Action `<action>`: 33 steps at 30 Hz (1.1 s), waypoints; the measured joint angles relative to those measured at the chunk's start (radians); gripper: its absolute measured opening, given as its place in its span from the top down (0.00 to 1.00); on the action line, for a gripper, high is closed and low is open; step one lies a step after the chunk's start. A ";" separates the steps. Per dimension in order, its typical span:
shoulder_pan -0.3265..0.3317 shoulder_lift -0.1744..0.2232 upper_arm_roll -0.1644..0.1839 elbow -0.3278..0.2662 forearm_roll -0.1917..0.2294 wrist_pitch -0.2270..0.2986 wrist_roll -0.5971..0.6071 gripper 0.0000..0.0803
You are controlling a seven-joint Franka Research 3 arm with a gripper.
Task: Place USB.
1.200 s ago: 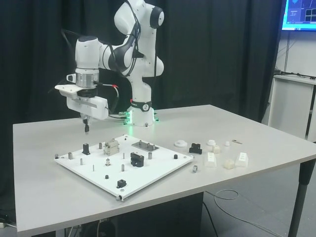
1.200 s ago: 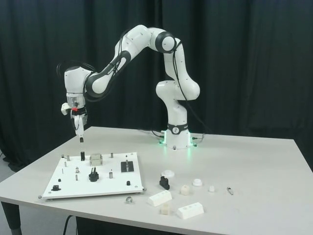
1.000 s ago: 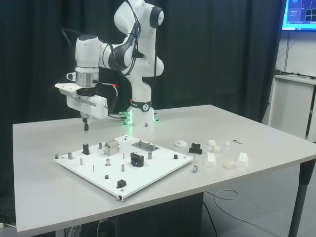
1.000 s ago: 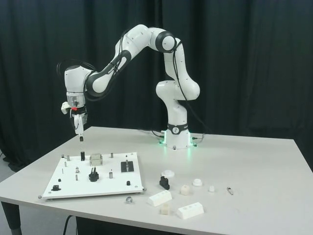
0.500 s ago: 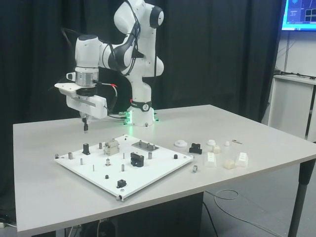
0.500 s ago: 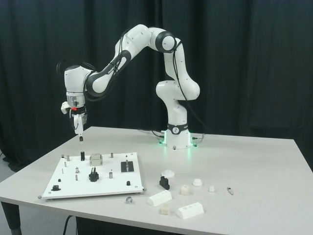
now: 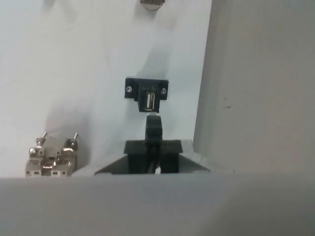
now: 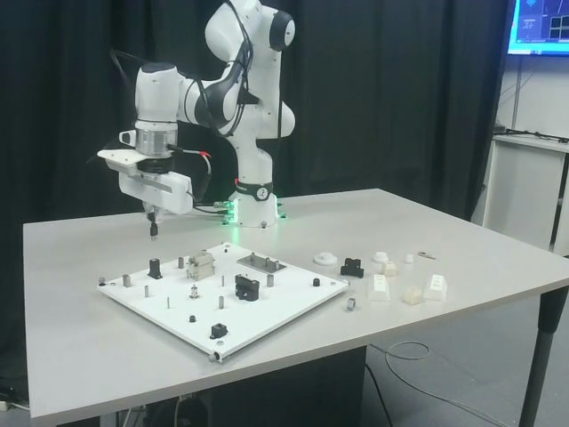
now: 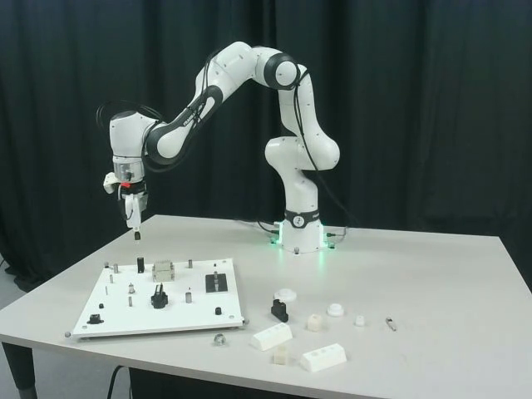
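In the wrist view, the gripper holds the USB plug between its fingers, which are closed narrowly on the plug body, with the plug's tip pointing down toward the board. Directly beyond the tip lies the USB socket, a black housing with two screws and a pale rectangular slot at its centre, mounted on the white assembly board near the board's edge. The plug is suspended above the socket and apart from it, in close line with the slot. To execute the step well, the plug should be kept vertical, its narrow axis matched to the slot's long axis, and any sideways offset corrected before descent; the descent should then be slow and straight, since a tilted entry would likely jam on the slot rim. The grip should be released only after the plug is fully seated. The plug appears as a slim black bar, small relative to the fingers. A grey metal connector block sits on the board to one side of the socket and is not involved. In the first room view, the gripper hangs over the board's far corner, with the socket below it. Farther across the grey tabletop, loose white parts lie well apart from the board.
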 joint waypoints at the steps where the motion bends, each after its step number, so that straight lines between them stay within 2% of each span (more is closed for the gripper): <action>1: 0.000 0.000 0.000 0.000 -0.001 0.001 -0.005 0.94; 11: 0.005 0.008 0.001 0.000 -0.014 0.050 -0.093 0.94; 25: 0.005 0.044 0.009 0.009 -0.015 0.193 -0.158 0.94; 33: 0.005 0.082 0.019 0.050 -0.012 0.214 -0.164 0.94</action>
